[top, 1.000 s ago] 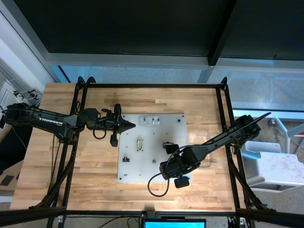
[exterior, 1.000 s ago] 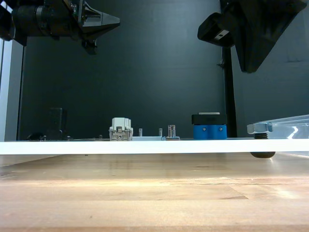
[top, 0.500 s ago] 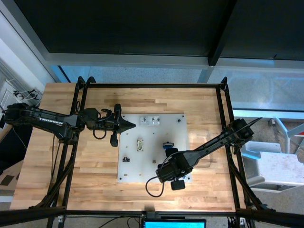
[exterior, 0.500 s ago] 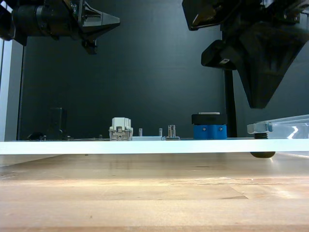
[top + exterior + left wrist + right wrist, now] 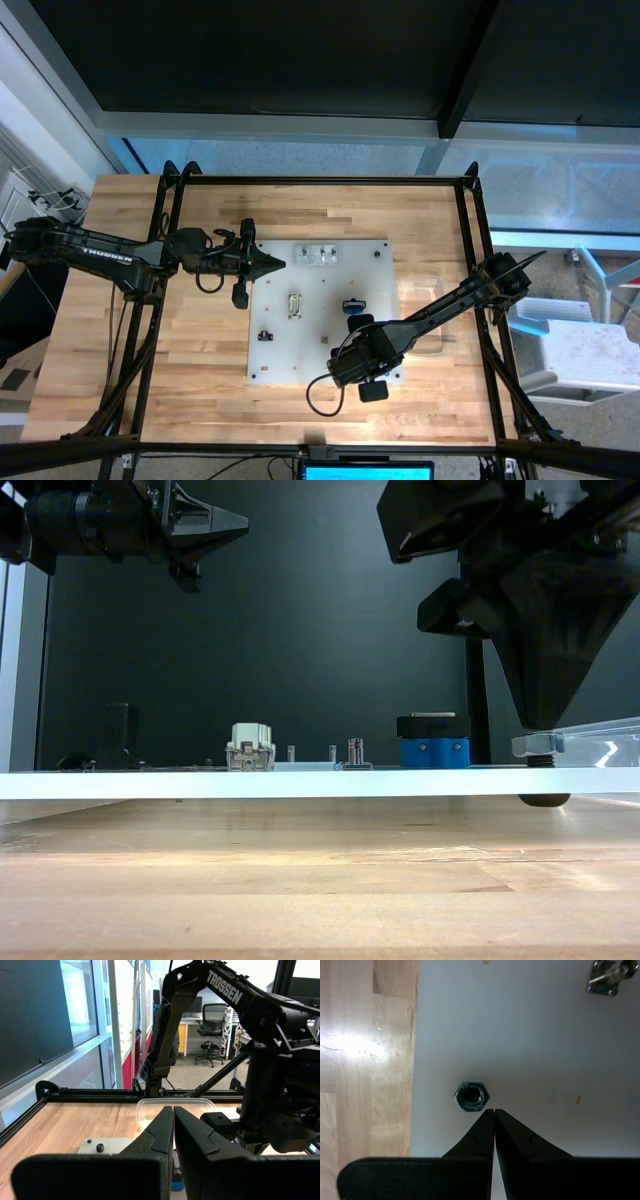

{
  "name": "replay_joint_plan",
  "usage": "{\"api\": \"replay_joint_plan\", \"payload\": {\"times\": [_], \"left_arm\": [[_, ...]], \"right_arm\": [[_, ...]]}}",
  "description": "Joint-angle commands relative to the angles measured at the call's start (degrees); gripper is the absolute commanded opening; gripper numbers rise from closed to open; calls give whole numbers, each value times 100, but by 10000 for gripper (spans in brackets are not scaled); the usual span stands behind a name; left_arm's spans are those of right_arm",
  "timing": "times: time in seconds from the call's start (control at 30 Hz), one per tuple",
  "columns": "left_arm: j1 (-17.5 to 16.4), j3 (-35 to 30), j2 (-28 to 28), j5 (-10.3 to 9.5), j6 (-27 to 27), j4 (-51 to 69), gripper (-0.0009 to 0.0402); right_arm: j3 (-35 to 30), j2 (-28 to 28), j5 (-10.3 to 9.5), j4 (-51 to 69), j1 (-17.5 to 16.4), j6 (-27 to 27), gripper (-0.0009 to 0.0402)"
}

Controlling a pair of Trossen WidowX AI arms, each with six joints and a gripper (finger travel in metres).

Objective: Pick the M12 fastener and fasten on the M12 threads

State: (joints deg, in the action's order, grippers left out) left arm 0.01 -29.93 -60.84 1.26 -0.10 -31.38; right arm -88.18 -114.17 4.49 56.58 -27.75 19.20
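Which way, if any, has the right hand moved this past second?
Yes: right hand dropped to the nut, right of the blue block. Left hand hangs high.

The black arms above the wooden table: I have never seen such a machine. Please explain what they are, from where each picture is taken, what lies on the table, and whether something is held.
They are two robot arms, left and right, each ending in a two-fingered gripper. One picture looks down from above, one level along the table, and two come from cameras on the arms. On the table lies a white board with parts: a grey connector, a blue block and a black stud near its near right edge. A silver nut sits on top of that stud. A clear tray lies right of the board. The left gripper hangs shut, high over the board's left side, holding nothing. The right gripper is shut too, its tip just above the nut, gripping nothing.
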Motion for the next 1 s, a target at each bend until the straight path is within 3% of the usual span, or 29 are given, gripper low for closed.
{"api": "replay_joint_plan", "payload": {"times": [0.03,0.17,0.23,0.27,0.37,0.4,0.53,0.73,0.87,1.0], "left_arm": [[0,-2,-2,0,0,0,0],[0,-2,-2,2,0,0,0],[-2,-2,-2,0,0,2,0],[0,-2,-2,2,0,0,0],[0,-2,-2,0,0,2,0],[0,-2,-2,0,0,0,0],[0,-2,-2,0,0,2,0],[0,-2,-2,0,0,0,0],[0,-2,-2,0,0,2,0],[-2,-2,-2,0,0,-2,0]], "right_arm": [[114,0,-9,-149,0,2,0],[116,2,-13,-181,0,2,0],[116,2,-181,-190,2,-7,0],[116,2,-413,-203,2,-20,0],[94,17,-1484,-210,0,-195,0],[94,35,-1659,-208,0,-192,0],[94,72,-1458,-155,2,-216,0],[94,129,-531,57,11,-109,0],[96,146,-245,37,44,-122,0],[116,120,-192,-162,74,-195,0]]}}
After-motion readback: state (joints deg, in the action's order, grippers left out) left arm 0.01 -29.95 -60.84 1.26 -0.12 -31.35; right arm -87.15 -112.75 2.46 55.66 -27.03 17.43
